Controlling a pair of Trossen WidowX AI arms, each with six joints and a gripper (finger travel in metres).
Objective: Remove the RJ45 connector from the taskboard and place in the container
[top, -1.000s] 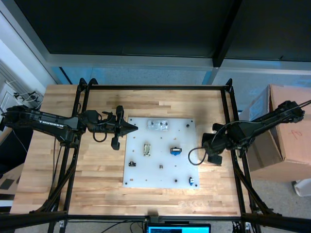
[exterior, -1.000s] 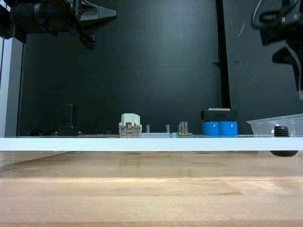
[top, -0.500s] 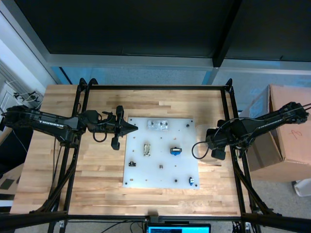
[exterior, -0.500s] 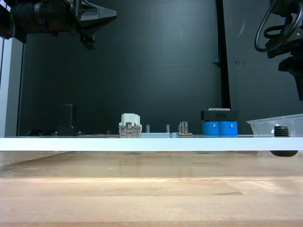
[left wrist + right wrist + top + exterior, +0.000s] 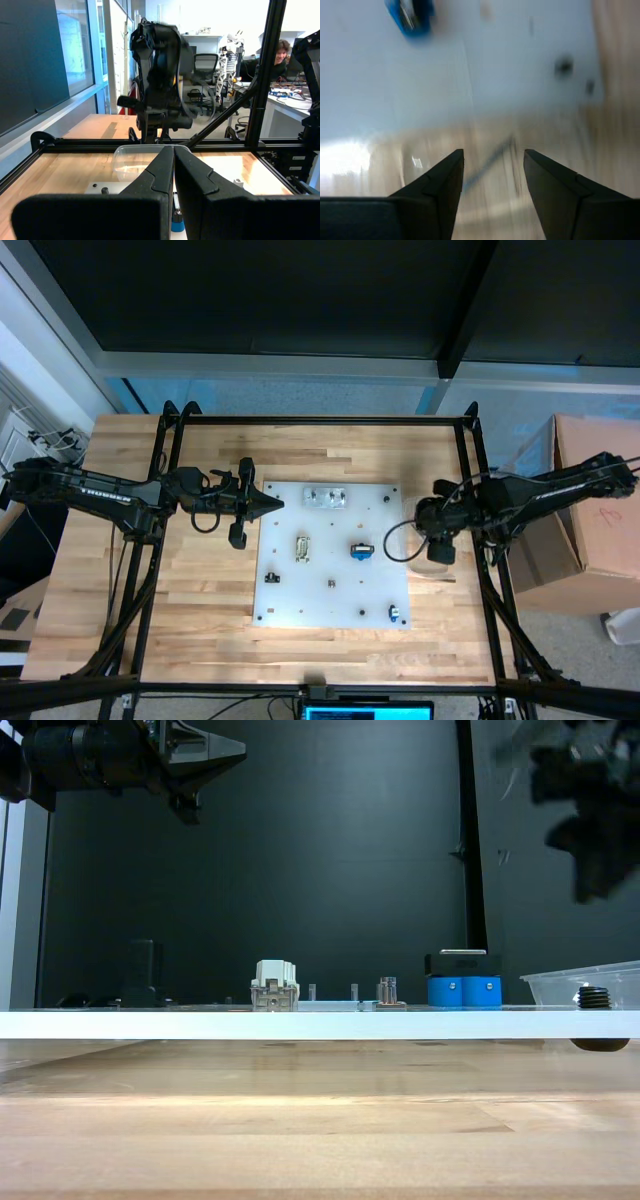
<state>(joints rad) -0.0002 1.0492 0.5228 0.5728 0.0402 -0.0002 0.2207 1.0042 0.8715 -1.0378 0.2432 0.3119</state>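
The left gripper [image 5: 276, 504] hangs high above the taskboard's [image 5: 300, 605] left edge and points across the board. Its fingers [image 5: 159, 165] are pressed together with nothing between them. The right gripper [image 5: 493, 155] is raised just off the taskboard's right edge, over the clear container [image 5: 585, 976] that stands on the counter [image 5: 200, 600] beside that edge. Its jaws stand wide apart and hold nothing. Neither gripper holds the RJ45 connector, and I cannot tell where it lies. On the taskboard, a blue mount [image 5: 361, 551] with a dark part on top sits right of centre. A cream connector housing [image 5: 301, 548] stands left of centre, a silver block [image 5: 325, 498] is near the far edge, and a small blue piece [image 5: 395, 615] is at the near right corner. In the low view, a small dark ribbed thing [image 5: 594, 996] shows through the container's wall past the taskboard's right end. I cannot tell whether it is the connector.
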